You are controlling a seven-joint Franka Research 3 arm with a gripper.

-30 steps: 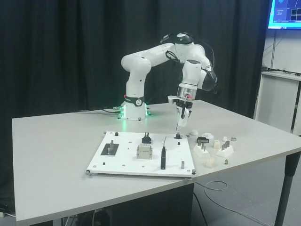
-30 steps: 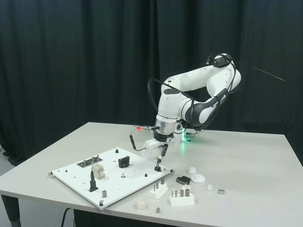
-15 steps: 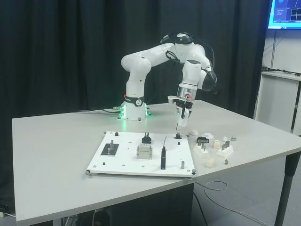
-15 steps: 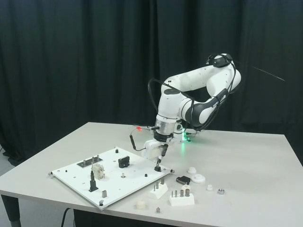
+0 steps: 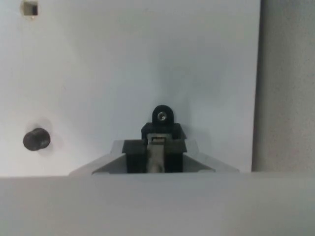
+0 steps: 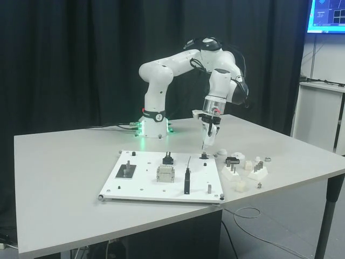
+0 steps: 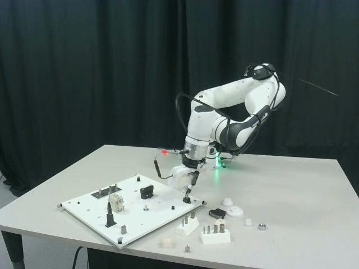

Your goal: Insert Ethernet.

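My gripper (image 6: 206,141) (image 7: 187,193) points straight down over the white board's (image 6: 140,182) (image 7: 90,216) far right corner. It is shut on the Ethernet plug (image 5: 156,156), a small grey piece held between the black fingertips (image 5: 134,158). Directly under the plug sits a small black socket (image 5: 161,129) (image 6: 204,156) (image 7: 187,200) with a round screwed lug on its top. The plug's tip stands at the socket's mouth; whether it is inside cannot be told.
The board also carries a black peg (image 5: 36,139), a black connector (image 6: 168,158), a grey block (image 6: 165,174), an upright black plug with a cable (image 6: 187,182) and a grey plate (image 6: 127,170). White holders with pins (image 6: 257,170) (image 7: 214,234) and small loose parts lie on the table beside the board.
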